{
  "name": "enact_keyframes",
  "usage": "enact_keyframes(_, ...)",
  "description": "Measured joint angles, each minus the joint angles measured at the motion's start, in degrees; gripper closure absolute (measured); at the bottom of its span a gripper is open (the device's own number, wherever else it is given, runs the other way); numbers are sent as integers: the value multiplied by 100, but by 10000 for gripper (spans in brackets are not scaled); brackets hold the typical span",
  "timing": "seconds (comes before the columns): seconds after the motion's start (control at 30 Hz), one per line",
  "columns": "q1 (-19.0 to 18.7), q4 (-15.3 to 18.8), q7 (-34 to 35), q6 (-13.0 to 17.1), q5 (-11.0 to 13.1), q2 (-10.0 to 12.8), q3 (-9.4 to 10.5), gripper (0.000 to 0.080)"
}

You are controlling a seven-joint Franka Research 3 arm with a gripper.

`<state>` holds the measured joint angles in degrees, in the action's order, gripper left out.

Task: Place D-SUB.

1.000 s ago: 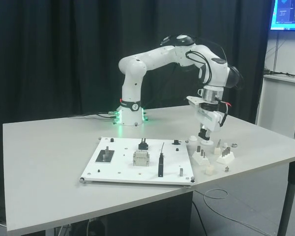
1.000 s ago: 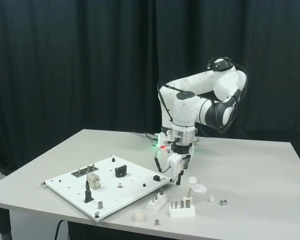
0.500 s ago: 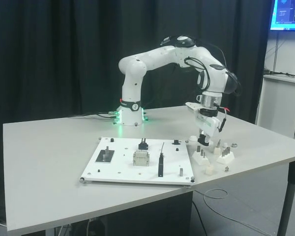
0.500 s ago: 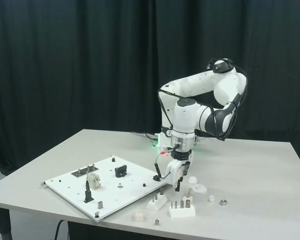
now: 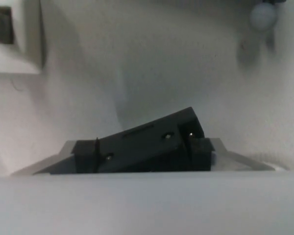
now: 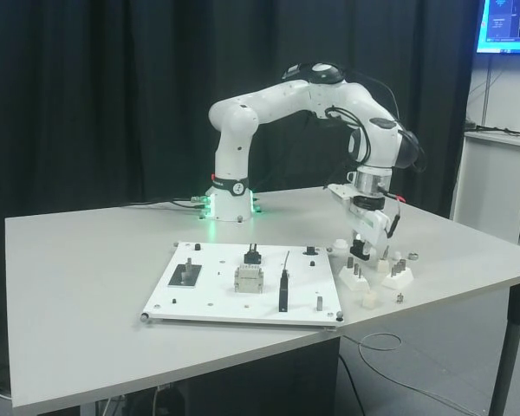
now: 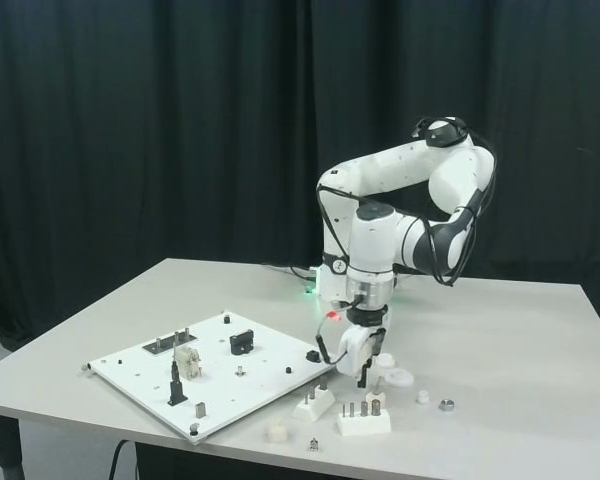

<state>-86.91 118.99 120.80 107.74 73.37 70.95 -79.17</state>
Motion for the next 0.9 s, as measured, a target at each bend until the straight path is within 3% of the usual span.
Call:
enact_keyframes(0.73,-154,130,-136,101,49,-1,32,416)
enact_keyframes(0.77,-155,134,-135,104,49,-1,32,192)
enact_keyframes(0.9,-164,159,-116,124,53,-1,31,192)
